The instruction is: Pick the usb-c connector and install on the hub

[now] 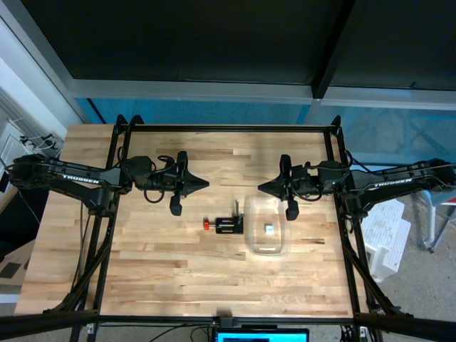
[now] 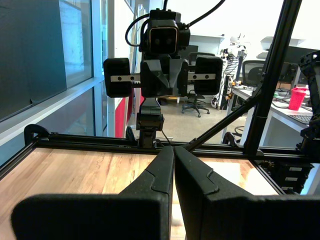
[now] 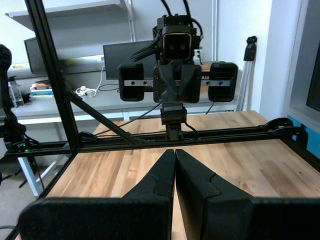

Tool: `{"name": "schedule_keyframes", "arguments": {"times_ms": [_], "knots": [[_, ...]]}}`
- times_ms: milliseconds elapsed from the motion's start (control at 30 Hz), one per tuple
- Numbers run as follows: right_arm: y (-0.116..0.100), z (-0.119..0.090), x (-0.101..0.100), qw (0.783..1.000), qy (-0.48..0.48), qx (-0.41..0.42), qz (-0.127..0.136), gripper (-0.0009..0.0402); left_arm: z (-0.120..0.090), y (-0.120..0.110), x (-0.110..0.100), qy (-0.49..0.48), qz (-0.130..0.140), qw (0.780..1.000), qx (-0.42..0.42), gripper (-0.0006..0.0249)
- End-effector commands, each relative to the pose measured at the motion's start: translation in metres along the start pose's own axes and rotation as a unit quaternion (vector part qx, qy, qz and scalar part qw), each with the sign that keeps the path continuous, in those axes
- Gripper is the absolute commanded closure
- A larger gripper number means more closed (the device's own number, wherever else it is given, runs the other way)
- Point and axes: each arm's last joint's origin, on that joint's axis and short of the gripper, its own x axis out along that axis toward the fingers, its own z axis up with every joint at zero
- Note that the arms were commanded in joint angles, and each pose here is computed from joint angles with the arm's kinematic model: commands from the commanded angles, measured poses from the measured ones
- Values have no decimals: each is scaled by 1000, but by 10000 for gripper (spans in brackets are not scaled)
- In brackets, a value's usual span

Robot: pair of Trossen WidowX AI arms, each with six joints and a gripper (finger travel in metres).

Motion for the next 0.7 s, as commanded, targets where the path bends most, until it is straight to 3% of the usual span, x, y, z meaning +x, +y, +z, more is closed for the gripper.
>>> {"name": "schedule_keyframes", "arguments": {"times_ms": [33,200,267,700], "knots": [[-2,1,-2,1000,-3,-3,-1,394,0,0,0,0,0,1000,0,243],[-9,2,-3,1000,-6,-5,-16,394,0,0,0,0,0,1000,0,243],[-9,1,-3,1000,-5,-5,-5,394,0,0,0,0,0,1000,0,243],[-8,1,-3,1000,-4,-10,0,393,0,0,0,0,0,1000,0,243]]}}
